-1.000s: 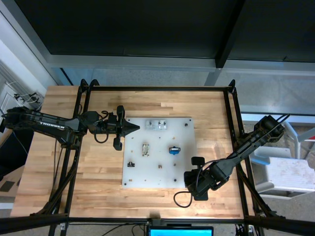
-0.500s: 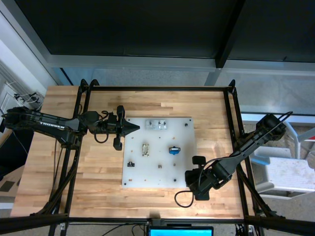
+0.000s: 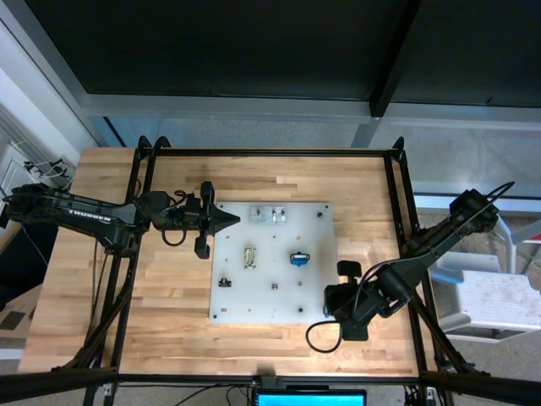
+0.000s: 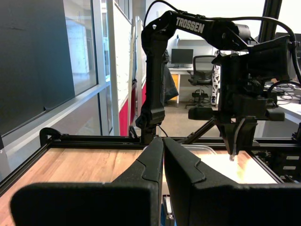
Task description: Remove the rj45 connector and place it in the container
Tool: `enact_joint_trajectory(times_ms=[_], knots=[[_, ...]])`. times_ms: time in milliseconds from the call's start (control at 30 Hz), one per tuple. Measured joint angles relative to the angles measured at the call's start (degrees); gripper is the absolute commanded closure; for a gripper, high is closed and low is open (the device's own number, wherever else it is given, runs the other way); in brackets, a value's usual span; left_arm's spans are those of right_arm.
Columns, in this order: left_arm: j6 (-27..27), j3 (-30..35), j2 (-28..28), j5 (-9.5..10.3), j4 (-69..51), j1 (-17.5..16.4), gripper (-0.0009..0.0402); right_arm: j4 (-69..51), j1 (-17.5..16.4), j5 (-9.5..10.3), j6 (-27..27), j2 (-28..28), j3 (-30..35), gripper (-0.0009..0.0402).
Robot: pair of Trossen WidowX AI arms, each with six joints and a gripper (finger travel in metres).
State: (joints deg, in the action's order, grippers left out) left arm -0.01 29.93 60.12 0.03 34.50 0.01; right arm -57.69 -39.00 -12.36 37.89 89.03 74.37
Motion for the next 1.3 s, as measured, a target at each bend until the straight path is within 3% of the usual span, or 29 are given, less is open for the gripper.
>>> enact_joint_trajectory(times_ms=[500, 1300], knots=[[0.0, 0.0, 0.0, 0.02, 0.0, 0.0, 0.0392, -0.2, 0.0, -0.04, 0.8, -2.5, -1.8, 0.0393], [0.0, 0.0, 0.0, 0.02, 0.0, 0.0, 0.0392, -0.2, -0.4, 0.11, 5.9, -19.4, -21.2, 0.0393]])
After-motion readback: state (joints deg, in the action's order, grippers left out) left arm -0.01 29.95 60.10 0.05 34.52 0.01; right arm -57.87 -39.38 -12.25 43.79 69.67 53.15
